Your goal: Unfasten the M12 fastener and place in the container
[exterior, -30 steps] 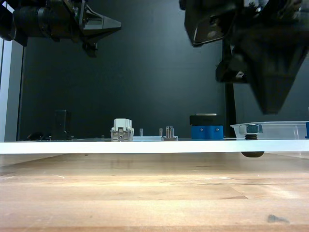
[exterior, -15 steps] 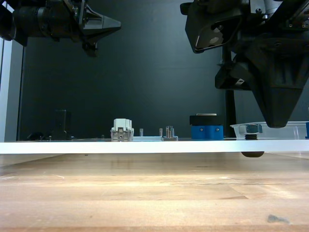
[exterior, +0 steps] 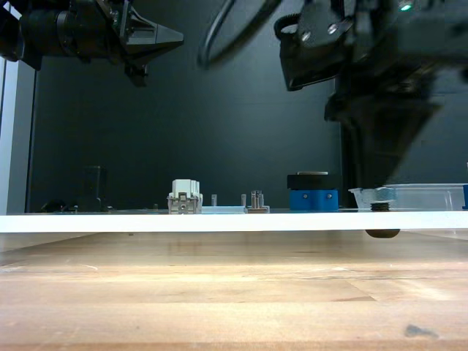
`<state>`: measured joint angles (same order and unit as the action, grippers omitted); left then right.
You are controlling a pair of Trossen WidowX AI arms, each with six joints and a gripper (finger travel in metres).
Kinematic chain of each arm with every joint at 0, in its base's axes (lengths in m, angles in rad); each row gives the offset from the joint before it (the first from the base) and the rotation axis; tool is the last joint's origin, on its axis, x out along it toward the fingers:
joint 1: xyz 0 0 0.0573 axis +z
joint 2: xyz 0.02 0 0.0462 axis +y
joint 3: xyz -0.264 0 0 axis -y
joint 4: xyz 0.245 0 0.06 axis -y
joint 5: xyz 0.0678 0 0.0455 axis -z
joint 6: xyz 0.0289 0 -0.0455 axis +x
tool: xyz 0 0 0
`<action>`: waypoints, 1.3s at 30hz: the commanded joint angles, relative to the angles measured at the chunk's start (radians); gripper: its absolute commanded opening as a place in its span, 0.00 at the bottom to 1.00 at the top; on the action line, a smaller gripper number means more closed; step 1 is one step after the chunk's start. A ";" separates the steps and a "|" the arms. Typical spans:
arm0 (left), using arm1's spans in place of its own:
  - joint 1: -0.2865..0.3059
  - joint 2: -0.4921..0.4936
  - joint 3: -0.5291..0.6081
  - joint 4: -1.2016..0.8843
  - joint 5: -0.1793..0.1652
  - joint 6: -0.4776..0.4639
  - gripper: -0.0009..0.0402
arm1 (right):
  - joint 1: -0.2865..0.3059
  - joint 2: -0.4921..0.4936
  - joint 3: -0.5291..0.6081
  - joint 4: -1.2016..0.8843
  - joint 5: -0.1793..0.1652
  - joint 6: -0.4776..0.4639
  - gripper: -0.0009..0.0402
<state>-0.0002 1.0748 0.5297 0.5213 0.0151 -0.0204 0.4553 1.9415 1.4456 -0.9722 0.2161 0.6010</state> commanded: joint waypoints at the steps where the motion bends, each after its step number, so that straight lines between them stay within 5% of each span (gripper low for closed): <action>1: 0.000 0.000 0.000 -0.001 0.000 0.000 0.02 | 0.003 -0.006 0.000 0.002 -0.026 0.006 0.02; 7: 0.000 0.000 0.000 0.000 0.000 0.000 0.02 | 0.003 -0.008 0.011 -0.004 -0.039 0.064 0.02; 9: 0.000 0.000 0.000 0.000 0.000 0.000 0.02 | 0.003 -0.010 0.026 -0.014 -0.069 0.112 0.02; 14: 0.000 0.000 0.000 -0.001 0.000 0.000 0.02 | 0.003 -0.009 0.088 -0.074 -0.086 0.352 0.02; 18: 0.000 0.000 0.000 0.000 0.000 0.000 0.02 | 0.003 0.005 0.157 -0.152 -0.086 0.418 0.06; 28: 0.000 0.000 0.000 -0.001 0.000 0.000 0.02 | 0.003 0.066 0.286 -0.215 -0.115 0.553 0.38; 39: 0.000 0.000 0.000 0.000 0.000 0.000 0.02 | 0.003 0.112 0.279 -0.167 -0.155 0.652 0.66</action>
<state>-0.0002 1.0752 0.5301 0.5209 0.0151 -0.0204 0.4580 2.0453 1.7271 -1.1446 0.0605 1.2381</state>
